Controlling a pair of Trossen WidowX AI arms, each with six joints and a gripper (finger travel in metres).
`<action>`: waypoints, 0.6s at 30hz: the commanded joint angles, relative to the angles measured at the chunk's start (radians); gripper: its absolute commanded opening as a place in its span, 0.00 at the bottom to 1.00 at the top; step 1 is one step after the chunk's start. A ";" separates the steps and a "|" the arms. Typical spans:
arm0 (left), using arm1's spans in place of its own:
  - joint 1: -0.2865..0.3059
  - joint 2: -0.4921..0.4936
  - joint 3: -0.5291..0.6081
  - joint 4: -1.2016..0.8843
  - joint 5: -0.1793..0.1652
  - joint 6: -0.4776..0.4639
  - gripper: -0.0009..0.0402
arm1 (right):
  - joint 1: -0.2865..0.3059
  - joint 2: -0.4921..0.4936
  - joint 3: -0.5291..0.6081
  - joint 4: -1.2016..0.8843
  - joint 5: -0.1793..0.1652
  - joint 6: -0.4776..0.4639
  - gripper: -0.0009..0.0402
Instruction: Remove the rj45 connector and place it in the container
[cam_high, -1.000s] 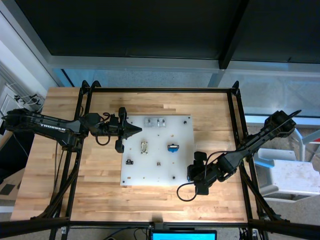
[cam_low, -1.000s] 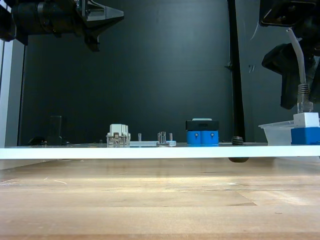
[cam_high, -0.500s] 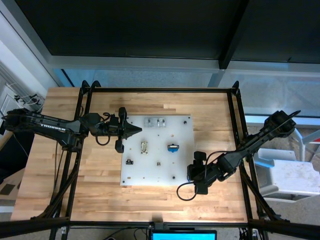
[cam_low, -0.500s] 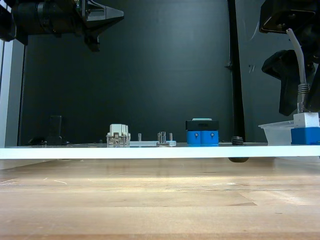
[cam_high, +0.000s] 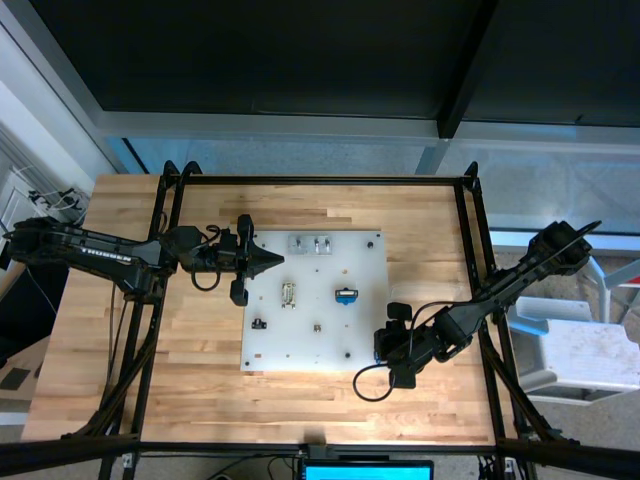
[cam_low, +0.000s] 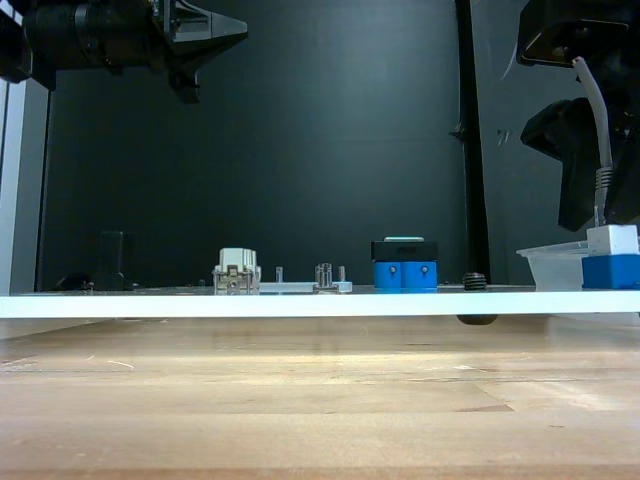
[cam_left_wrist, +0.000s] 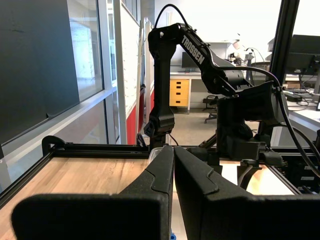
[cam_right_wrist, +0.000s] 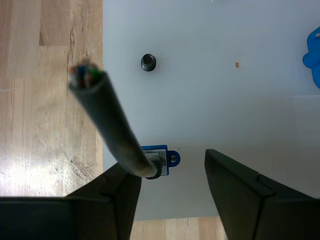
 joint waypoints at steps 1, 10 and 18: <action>0.000 0.000 0.000 0.000 0.000 0.000 0.02 | 0.000 -0.001 0.001 0.000 -0.001 -0.005 0.35; 0.000 0.000 0.000 0.000 0.000 0.000 0.02 | -0.002 -0.001 0.001 0.000 -0.003 -0.025 0.17; 0.000 0.000 0.000 0.000 0.000 0.000 0.02 | -0.002 -0.001 0.001 0.002 -0.003 -0.025 0.02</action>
